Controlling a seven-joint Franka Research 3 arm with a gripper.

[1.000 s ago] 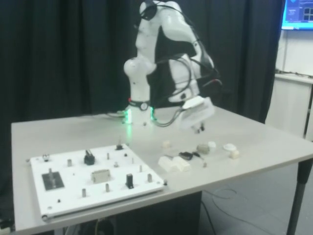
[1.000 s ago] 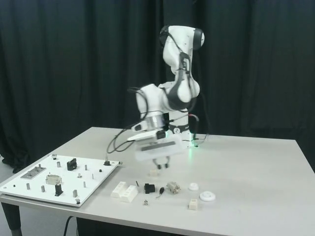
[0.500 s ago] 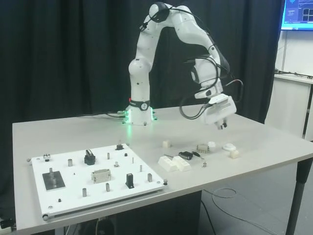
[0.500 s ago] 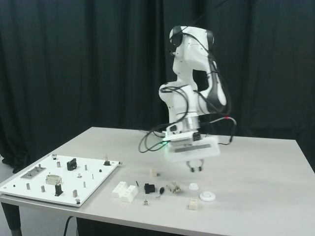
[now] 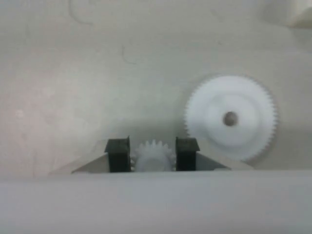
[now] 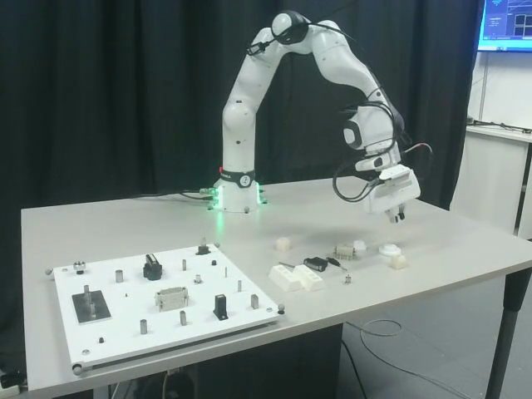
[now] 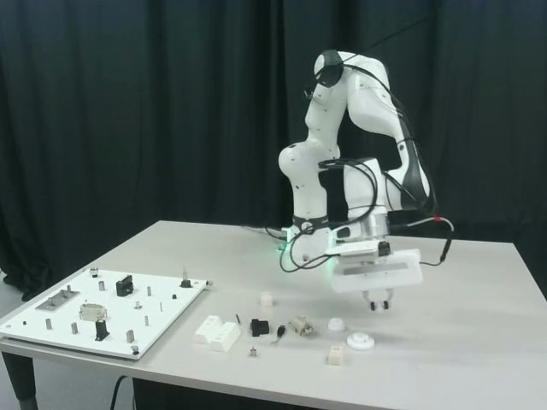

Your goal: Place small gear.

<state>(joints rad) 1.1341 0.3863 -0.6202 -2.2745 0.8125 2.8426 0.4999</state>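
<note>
The hand (image 5: 153, 155) is hanging above the bench (image 6: 125, 216), its two black fingers (image 5: 118, 154) standing apart with the small gear (image 5: 153, 156) showing between them, lying on the bench just beside the large white gear (image 5: 231, 118), near the bench's far right side.

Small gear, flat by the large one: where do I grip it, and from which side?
Take the small gear across its toothed rim from straight above: it lies flat on the table. The open gripper frames it in the wrist view, clear of the large gear.
</note>
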